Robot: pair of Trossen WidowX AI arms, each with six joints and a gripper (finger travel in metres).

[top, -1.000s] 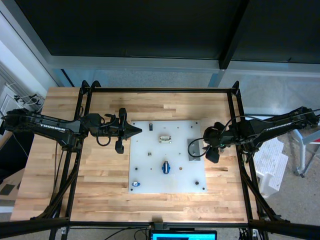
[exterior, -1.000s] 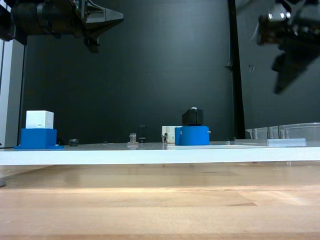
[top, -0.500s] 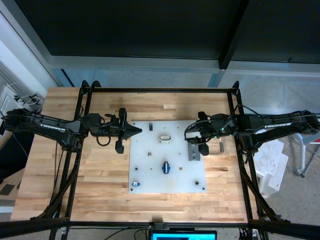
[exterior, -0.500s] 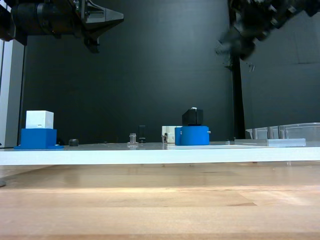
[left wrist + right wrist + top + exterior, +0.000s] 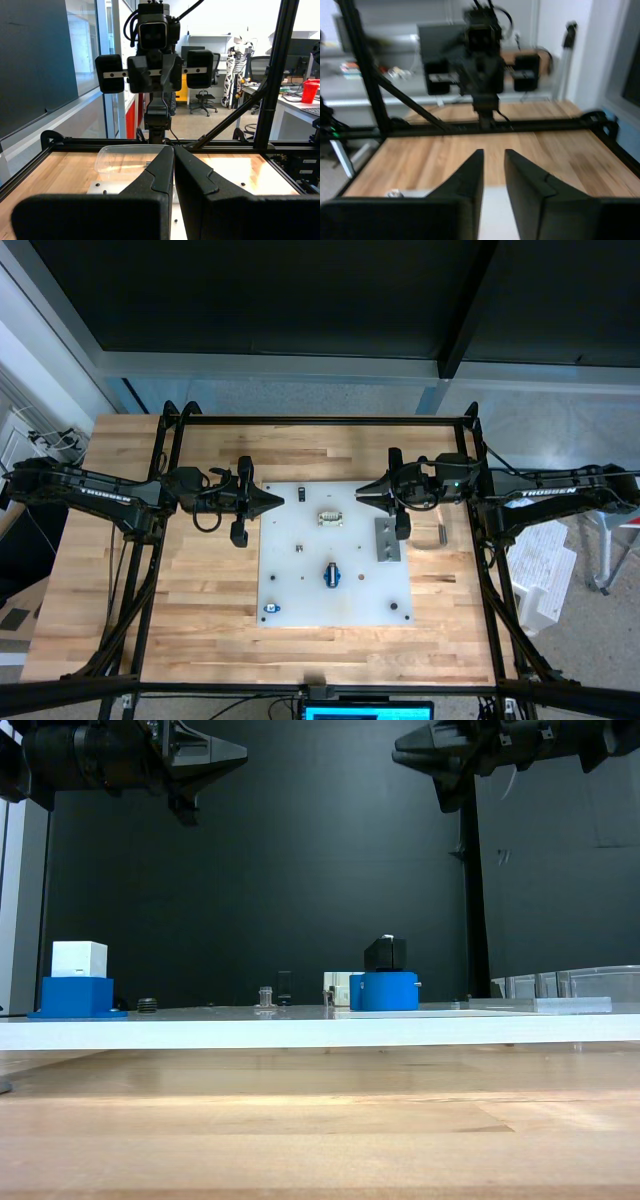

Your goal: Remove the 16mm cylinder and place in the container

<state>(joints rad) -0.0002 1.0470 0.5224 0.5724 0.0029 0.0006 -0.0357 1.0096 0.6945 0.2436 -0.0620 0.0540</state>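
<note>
High over the white board (image 5: 335, 570) your two hands point at each other, tips apart: the left hand (image 5: 277, 500) hangs above the board's far left corner, and the right hand (image 5: 364, 495) hangs above its far right part, beyond the grey block (image 5: 387, 538). From above you can pick out the 16mm cylinder (image 5: 441, 534) as a short dark stroke just off the board's right edge, well clear of both hands. The container (image 5: 114, 158) it lies in is almost lost against the wood in that view. It shows plainly only in the left wrist view, as a clear shallow tray beneath the right arm. That view also shows you the left hand's fingers pressed together. The right wrist view shows the right hand's fingers a narrow slot apart with nothing between them. Only the low view gives you heights: both hands ride well above the board, where a blue connector (image 5: 385, 990) and a white cube on a blue base (image 5: 78, 978) stand, and the tray's clear walls rise at the far right. Your worktop (image 5: 200, 580) is pale wood planking framed by black rails, with a dark panel behind it. The left wrist view looks past it into a lab with desks and office chairs.
</note>
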